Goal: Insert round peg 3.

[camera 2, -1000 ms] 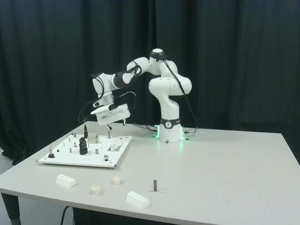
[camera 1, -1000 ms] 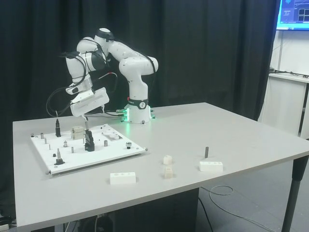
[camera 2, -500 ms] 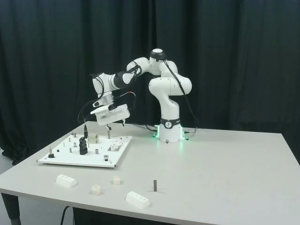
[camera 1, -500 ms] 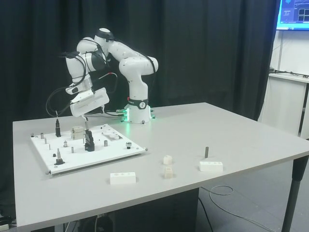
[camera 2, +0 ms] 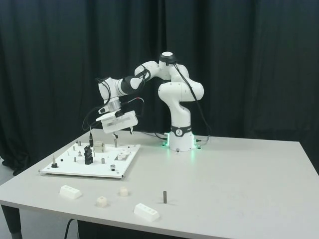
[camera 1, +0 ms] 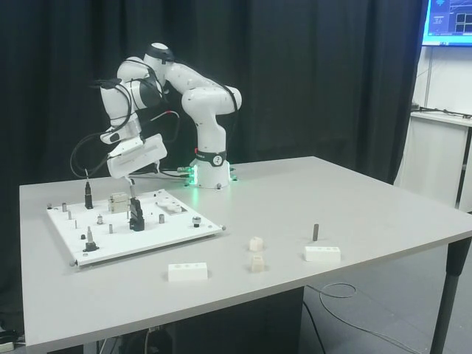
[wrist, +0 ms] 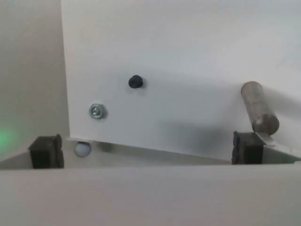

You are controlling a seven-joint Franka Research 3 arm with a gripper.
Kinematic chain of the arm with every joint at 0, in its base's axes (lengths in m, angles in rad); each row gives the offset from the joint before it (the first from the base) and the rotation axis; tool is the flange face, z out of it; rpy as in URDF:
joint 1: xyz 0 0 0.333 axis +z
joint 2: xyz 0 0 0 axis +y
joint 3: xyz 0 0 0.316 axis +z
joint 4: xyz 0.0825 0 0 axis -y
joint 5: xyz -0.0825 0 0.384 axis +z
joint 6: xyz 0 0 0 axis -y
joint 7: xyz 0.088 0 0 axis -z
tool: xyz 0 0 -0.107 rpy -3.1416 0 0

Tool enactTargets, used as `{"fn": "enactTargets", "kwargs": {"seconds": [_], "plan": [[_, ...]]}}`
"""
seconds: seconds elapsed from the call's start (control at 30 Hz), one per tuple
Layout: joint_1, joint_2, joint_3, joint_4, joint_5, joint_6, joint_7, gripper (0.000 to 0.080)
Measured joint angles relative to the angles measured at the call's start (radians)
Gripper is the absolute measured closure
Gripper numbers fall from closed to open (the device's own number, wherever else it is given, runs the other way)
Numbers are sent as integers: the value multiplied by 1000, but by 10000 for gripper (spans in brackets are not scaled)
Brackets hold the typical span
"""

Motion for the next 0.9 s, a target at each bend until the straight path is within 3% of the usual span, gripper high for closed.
{"fn": "enactTargets", "kwargs": {"seconds": [0.9], "plan": [[17, -1, -4, -1, 11, 18, 0, 3]]}}
